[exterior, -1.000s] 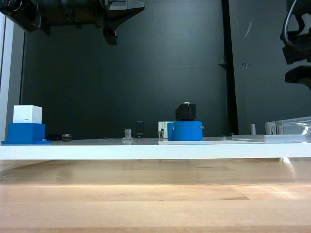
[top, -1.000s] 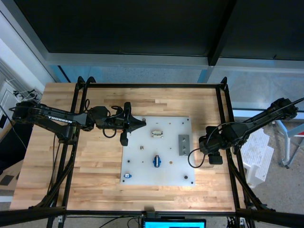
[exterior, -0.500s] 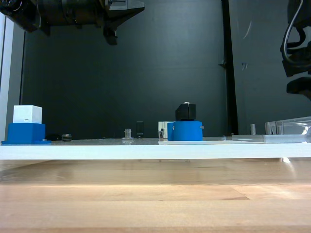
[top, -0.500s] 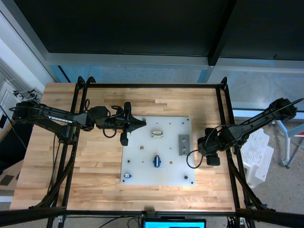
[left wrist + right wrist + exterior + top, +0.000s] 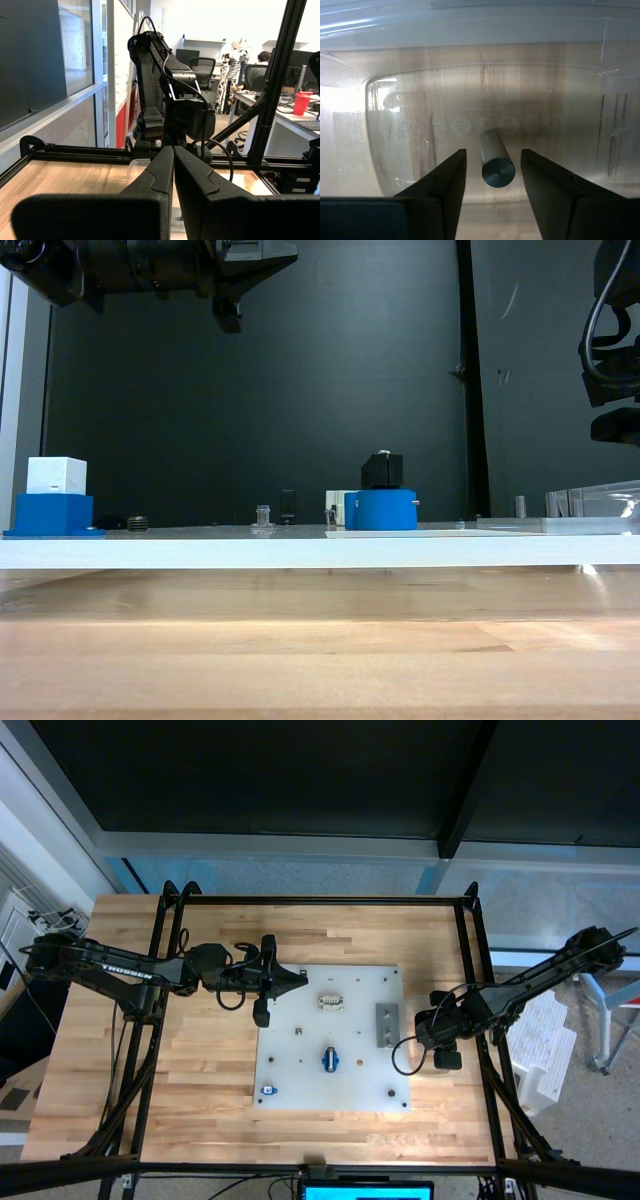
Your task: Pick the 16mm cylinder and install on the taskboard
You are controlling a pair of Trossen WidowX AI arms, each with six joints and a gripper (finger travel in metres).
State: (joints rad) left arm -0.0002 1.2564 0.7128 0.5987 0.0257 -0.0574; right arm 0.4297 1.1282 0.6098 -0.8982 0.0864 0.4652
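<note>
Tray [image 5: 485, 60] walls below right gripper [image 5: 491, 156] — left gripper [image 5: 298, 979] high over taskboard [image 5: 300, 1070].

The table [image 5: 150, 1100] is pale butcher-block wood, its strips running left to right. A black metal frame [image 5: 320, 901] stands along its far edge and both sides. The white square taskboard [image 5: 365, 988] lies flat on the wood, a little right of centre, its edges square with the table's. Just off the board's right edge, a clear plastic tray [image 5: 600, 496] rests on the wood. The left tool [image 5: 300, 979], fingers pressed together, hangs above the board's far left corner. The right tool [image 5: 438, 1042], fingers apart, hangs over the tray.
</note>
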